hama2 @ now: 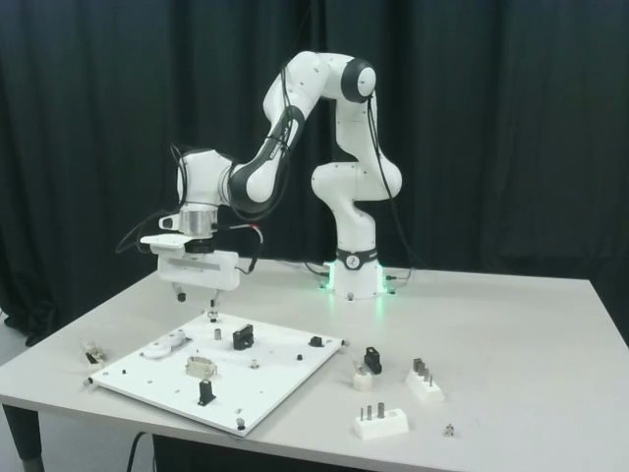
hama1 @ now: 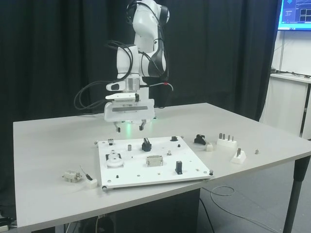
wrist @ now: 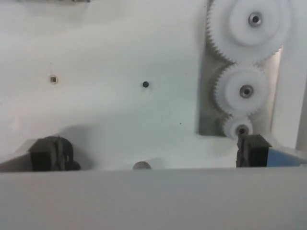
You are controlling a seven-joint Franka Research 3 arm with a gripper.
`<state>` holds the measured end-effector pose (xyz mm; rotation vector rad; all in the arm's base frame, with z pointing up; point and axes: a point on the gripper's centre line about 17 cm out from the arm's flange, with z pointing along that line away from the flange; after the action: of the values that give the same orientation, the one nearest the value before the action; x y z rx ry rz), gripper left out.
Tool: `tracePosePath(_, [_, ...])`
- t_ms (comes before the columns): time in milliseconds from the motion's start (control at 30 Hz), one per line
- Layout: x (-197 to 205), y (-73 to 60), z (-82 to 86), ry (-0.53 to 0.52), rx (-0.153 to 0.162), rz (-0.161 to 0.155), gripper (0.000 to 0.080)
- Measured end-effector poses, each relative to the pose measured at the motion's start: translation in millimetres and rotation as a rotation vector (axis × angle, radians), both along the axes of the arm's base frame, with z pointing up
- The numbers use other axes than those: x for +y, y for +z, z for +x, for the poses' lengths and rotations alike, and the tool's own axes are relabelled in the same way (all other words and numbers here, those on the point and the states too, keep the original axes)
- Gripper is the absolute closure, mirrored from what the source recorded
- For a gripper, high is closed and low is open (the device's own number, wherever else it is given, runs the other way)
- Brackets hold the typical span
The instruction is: Pick round peg 3.
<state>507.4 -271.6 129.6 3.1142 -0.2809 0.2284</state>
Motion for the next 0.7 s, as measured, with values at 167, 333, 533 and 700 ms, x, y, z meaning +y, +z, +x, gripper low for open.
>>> tracePosePath(167, [-3,2.4,0.5,-0.004,-0.003,-0.002,0.0003])
tracePosePath(333, [-5,5.1,2.5,-0.005,-0.006,-0.004,0.0003])
tracePosePath(533, [-2,11.2,9.1,-0.005,-0.009,0.003,0.0003])
tracePosePath(700, [9,19.1,19.4,0.015,-0.006,0.017,0.0003])
